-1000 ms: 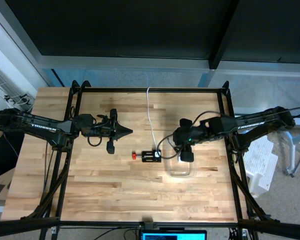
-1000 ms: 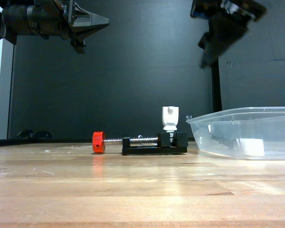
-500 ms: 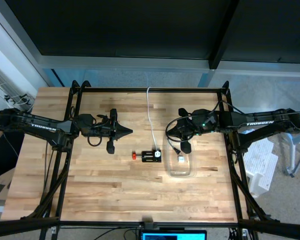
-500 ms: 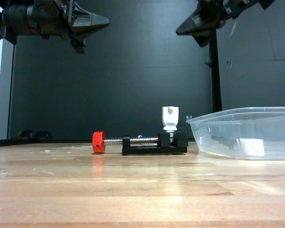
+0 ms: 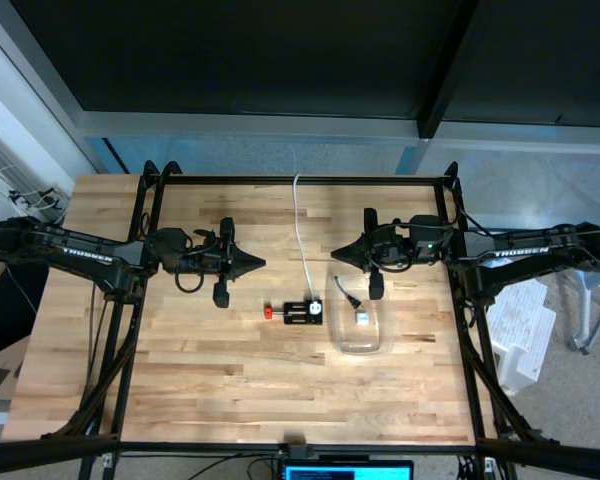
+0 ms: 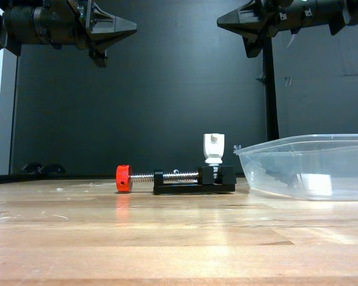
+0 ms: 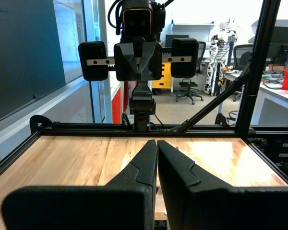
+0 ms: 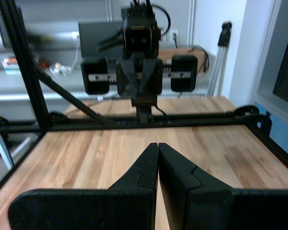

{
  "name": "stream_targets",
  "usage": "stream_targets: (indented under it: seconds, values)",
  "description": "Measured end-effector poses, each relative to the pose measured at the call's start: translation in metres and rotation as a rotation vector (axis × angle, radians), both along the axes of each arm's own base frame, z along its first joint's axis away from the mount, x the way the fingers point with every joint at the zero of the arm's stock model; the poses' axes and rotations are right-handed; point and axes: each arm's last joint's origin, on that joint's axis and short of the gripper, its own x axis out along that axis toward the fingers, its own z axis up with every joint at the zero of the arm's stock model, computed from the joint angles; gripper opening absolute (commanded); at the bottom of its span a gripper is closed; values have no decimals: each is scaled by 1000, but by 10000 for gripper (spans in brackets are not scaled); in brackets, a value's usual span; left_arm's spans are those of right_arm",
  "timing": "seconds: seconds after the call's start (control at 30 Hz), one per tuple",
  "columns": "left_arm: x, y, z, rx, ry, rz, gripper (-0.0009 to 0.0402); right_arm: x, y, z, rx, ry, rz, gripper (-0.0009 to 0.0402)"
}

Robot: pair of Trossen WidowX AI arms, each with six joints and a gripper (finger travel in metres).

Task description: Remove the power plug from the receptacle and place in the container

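light: bright, even | low view: dark backdrop, sheen on table [image 6: 167,238], container [image 6: 304,143] glints | right wrist view: soft

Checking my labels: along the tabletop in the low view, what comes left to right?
Low down: red knob → receptacle → container. Overhead: left claw, then right claw, both shut and held high.
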Motion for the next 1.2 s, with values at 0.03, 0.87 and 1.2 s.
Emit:
stream_targets:
  seconds: [0.03,0.87,1.2]
  values:
    - [0,0,0,0,0,0,0,-2,0,-1,0,-15,0,0]
    - [0,0,0,0,-1,0,0,-17,0,-26,29,-74,5,0]
    - [0,0,0,0,0,0,0,-17,0,-26,31,-78,5,0]
